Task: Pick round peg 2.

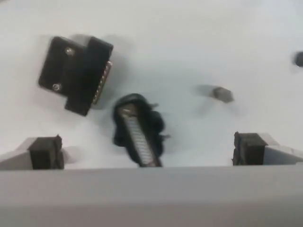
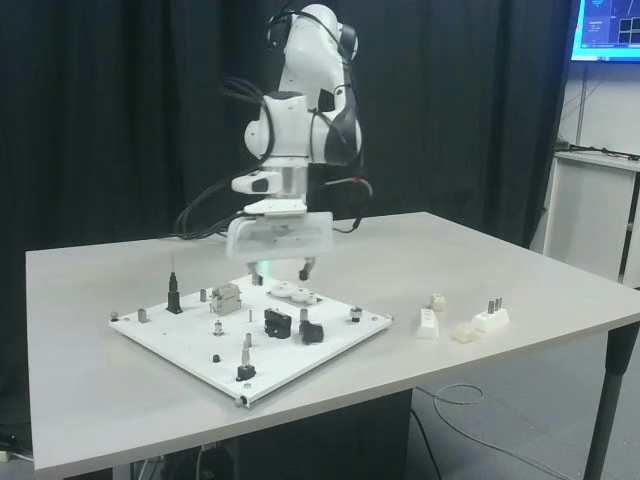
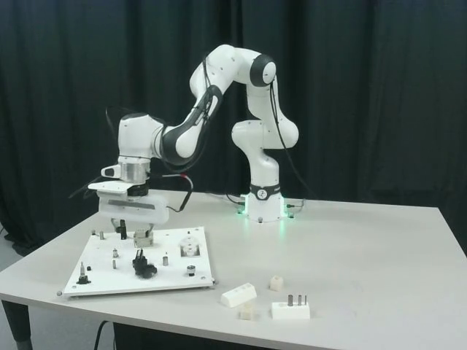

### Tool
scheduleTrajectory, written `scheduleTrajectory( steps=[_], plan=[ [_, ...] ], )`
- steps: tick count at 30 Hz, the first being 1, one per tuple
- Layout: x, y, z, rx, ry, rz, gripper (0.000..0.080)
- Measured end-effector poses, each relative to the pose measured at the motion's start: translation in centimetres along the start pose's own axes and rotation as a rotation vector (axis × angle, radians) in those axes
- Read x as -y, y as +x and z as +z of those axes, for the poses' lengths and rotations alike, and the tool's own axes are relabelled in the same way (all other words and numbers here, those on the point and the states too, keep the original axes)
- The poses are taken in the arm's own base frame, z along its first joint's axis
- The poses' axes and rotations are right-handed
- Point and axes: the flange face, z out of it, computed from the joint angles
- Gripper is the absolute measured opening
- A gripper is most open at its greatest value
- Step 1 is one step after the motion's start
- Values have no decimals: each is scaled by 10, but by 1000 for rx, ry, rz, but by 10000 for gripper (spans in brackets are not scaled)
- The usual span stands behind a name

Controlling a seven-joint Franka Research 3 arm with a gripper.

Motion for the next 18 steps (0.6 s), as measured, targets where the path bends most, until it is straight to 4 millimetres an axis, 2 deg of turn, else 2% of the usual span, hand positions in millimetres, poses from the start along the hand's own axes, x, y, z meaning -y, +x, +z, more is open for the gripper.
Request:
scheduleTrajectory(
  steps=[18],
  plan=[
    [47, -16, -45, 26, -88, 34, 800]
  ],
)
